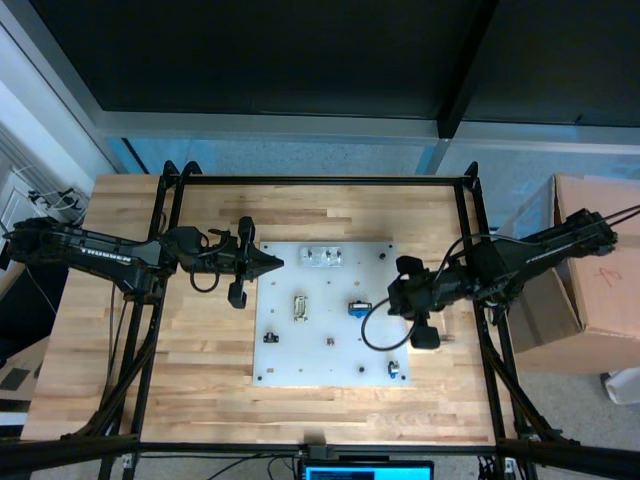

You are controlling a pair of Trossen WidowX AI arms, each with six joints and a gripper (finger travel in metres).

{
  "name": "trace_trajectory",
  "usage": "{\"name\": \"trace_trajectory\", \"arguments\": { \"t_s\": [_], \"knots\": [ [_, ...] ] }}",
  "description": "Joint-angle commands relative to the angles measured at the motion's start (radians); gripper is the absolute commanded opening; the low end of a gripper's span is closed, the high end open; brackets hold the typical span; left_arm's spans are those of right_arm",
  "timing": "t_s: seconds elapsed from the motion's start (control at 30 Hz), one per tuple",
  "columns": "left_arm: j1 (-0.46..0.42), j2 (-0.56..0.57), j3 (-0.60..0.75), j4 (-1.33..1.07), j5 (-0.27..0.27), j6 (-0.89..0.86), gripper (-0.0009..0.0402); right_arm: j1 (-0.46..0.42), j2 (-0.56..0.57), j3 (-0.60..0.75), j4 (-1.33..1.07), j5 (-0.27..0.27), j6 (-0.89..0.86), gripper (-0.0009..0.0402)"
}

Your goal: Remove the RJ45 connector from the taskboard and place in the container

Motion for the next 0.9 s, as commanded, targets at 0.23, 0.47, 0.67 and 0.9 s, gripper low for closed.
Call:
{"name": "trace_trajectory", "arguments": {
  "t_s": [0.23, 0.47, 0.67, 0.9],
  "knots": [
    [0.0, 0.0, 0.0, 0.0, 0.0, 0.0, 0.0, 0.103, 0.127, 0.182, -0.23, -0.01, 0.08, 0.0],
    [0.0, 0.0, 0.0, 0.0, 0.0, 0.0, 0.0, 0.145, 0.198, 0.261, -0.292, -0.01, 0.114, 0.0],
    [0.0, 0.0, 0.0, 0.0, 0.0, 0.0, 0.0, 0.171, 0.235, 0.255, -0.297, -0.011, 0.141, 0.0],
    [0.0, 0.0, 0.0, 0.0, 0.0, 0.0, 0.0, 0.191, 0.311, 0.255, -0.294, -0.035, 0.158, 0.0]
  ]
}}
